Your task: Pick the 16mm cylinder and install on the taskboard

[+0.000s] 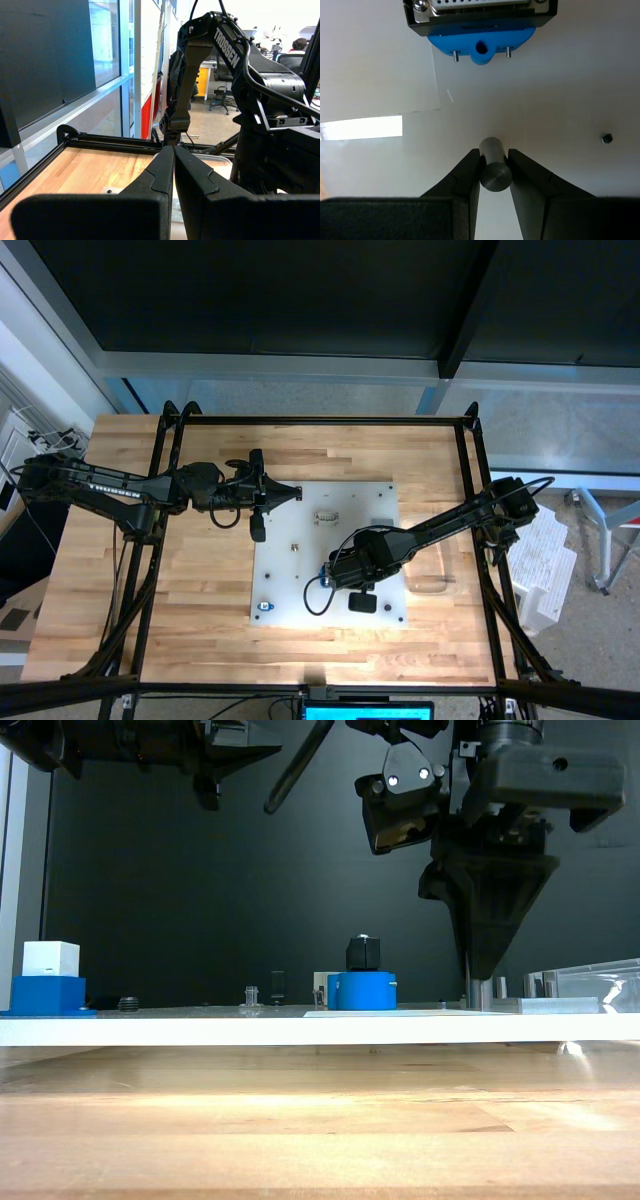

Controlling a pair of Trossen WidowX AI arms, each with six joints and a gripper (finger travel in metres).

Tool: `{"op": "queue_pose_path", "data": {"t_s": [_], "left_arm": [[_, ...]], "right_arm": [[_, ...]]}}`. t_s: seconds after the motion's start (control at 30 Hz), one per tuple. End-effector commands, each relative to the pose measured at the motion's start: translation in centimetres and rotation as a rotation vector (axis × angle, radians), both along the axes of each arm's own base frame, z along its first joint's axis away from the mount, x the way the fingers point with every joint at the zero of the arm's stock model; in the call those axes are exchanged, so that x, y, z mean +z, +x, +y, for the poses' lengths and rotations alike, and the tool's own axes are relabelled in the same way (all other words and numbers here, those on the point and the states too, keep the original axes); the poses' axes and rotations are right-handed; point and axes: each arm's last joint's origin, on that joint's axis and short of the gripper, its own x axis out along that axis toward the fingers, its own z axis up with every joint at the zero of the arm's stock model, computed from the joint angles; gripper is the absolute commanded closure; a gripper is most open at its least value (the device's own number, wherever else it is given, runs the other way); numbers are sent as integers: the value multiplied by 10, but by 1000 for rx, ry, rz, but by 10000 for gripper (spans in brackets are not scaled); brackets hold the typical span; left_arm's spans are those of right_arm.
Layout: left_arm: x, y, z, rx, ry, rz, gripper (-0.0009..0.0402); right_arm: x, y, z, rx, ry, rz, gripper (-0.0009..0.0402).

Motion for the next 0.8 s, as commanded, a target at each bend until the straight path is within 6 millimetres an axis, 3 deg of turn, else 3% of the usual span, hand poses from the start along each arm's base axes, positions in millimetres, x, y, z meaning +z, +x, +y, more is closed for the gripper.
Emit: {"op": "queue_pose_path", "data": {"t_s": [0.03, 0.47, 0.8], "left_arm": [[0, 0, 0, 0, 0, 0, 392], [0, 0, 0, 0, 0, -1, 392], [0, 0, 0, 0, 0, 0, 392]], "right_arm": [[-4, 0, 0, -1, 6, -15, 386], [-7, -1, 0, -1, 5, -14, 374], [-7, 0, 0, -3, 6, -16, 281]]}}
